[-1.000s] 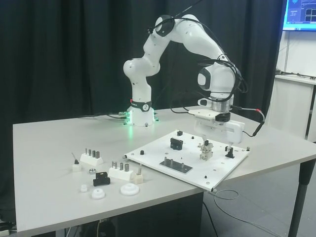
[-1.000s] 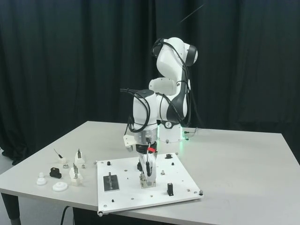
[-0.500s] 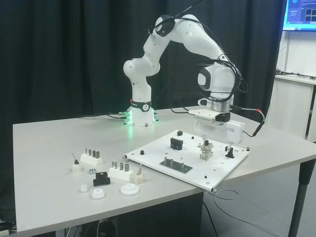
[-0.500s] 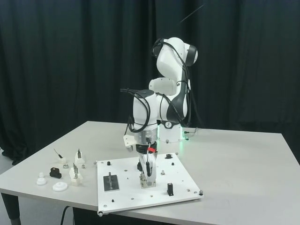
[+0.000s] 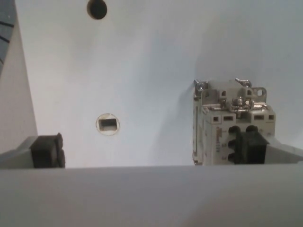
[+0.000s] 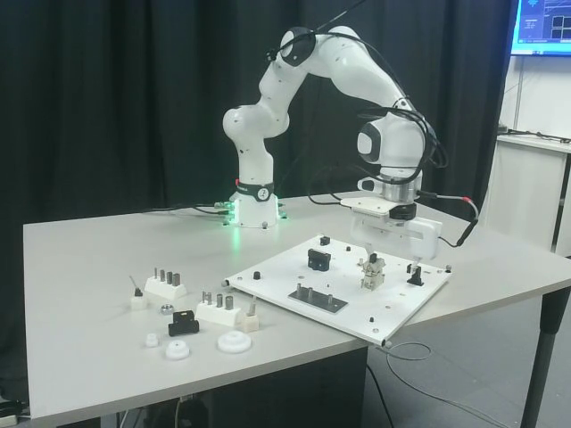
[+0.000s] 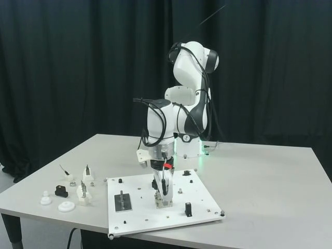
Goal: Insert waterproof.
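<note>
White board (image 5: 156,56) lies under the tool (image 5: 147,150), whose open fingers (image 5: 47,151) straddle empty space; one pad touches the upright connector block (image 5: 232,125), off-centre toward that finger.

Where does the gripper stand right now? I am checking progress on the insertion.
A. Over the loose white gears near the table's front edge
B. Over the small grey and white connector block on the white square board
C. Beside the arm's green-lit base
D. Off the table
B: in both room views the gripper hangs directly above the small grey and white connector block on the white square board, and one fingertip lies against it in the wrist view.
</note>
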Controlling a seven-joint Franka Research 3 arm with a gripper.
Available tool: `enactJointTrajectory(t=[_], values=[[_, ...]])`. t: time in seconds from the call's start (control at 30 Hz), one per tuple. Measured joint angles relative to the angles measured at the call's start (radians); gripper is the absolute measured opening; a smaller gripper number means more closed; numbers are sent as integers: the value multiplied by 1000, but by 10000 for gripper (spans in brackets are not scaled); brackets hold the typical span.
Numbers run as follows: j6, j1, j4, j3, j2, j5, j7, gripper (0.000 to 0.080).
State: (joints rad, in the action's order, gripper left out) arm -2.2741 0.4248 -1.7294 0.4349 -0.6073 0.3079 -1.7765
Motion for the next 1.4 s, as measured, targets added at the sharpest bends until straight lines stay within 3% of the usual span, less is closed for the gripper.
enactJointTrajectory(t=[1.03,1.4], values=[[1,1,4,0,0,-4,-10,800],[25,10,5,-1,4,-7,-25,800]])
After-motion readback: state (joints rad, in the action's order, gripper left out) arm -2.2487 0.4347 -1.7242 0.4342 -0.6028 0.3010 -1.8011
